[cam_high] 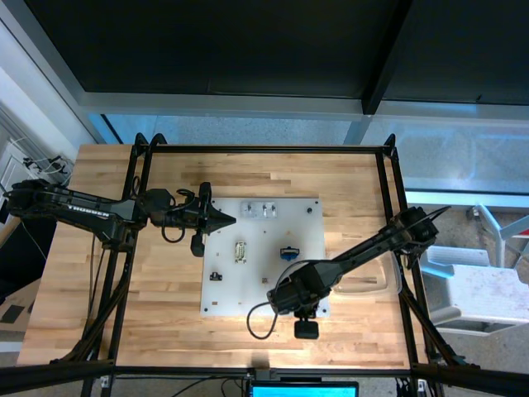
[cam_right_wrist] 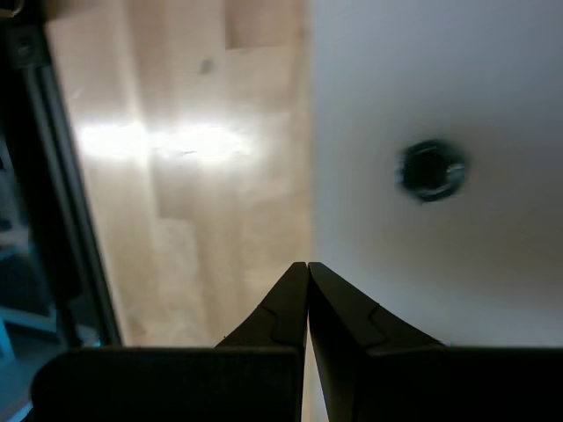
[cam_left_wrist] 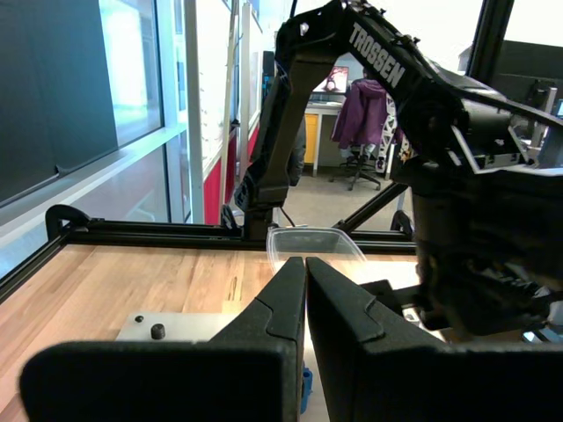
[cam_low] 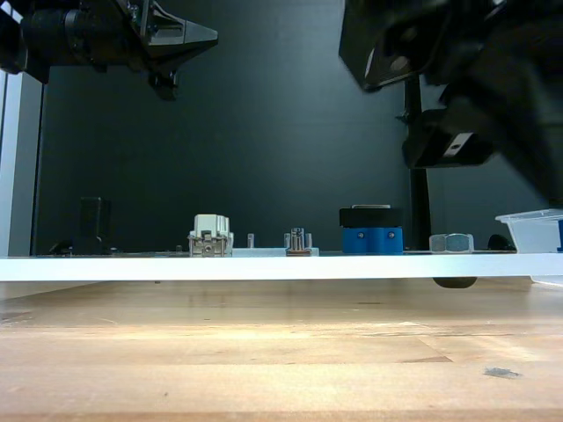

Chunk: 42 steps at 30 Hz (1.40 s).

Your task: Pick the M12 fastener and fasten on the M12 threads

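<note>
The small silver M12 nut [cam_low: 451, 243] sits low on the white board [cam_high: 248, 289] near its near right edge, with no stud ribs showing under it. In the right wrist view the nut [cam_right_wrist: 431, 169] is a ring with a dark centre, so it appears to be on its stud. My right gripper [cam_right_wrist: 308, 264] hangs above the board beside the nut, shut with nothing between its fingers. In the high view the right gripper [cam_high: 291, 298] covers that spot. My left gripper [cam_high: 230, 221] is shut and empty, held high over the board's far left edge.
A clear tray [cam_high: 388, 281] stands on the table right of the board. A blue connector block [cam_low: 371, 230], a white connector [cam_low: 209, 236] and a silver post [cam_low: 298, 240] stand on the board. A black frame [cam_high: 264, 150] rings the table.
</note>
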Available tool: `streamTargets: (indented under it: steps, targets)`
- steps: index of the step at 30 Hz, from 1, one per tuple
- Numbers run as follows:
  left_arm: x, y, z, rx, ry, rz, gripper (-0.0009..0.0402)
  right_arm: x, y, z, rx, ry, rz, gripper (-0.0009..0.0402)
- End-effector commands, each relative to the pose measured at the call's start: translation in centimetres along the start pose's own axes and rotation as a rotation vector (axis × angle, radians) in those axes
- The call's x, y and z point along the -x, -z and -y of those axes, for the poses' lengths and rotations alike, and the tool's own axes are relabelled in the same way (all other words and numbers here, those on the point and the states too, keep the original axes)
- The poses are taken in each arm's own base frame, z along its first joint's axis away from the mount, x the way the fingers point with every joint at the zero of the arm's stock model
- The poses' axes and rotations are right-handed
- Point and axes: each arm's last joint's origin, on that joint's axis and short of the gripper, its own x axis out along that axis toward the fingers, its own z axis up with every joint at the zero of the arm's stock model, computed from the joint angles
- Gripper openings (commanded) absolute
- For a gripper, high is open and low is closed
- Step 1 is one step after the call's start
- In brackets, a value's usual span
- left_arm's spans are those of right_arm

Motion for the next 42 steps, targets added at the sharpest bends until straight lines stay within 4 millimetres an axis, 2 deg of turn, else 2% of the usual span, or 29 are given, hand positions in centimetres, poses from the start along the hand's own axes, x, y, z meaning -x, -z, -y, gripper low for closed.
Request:
streamTargets:
  steps: [1,10,17,28,36,42]
  targets:
    - [0.0,0.0,0.0,0.000,0.000,0.000,0.0000,0.0,0.0,0.1,-0.003,0.057,0.025,0.0000]
    - [0.0,0.0,0.0,0.000,0.000,0.000,0.0000,0.6,-0.3,0.7,-0.057,0.280,0.167,0.0000]
    - [0.0,0.0,0.0,0.000,0.000,0.000,0.0000,-0.1,-0.4,0.9,-0.061,0.313,0.173,0.0000]
    - [0.0,0.0,0.0,0.000,0.000,0.000,0.0000,-0.6,-0.6,0.7,-0.058,0.244,0.152,0.0000]
    - [0.0,0.0,0.0,0.000,0.000,0.000,0.0000,-0.7,-0.3,0.2,-0.005,0.063,0.037,0.0000]
    - [0.0,0.0,0.0,0.000,0.000,0.001,0.0000,-0.4,-0.1,0.2,-0.007,0.060,0.032,0.0000]
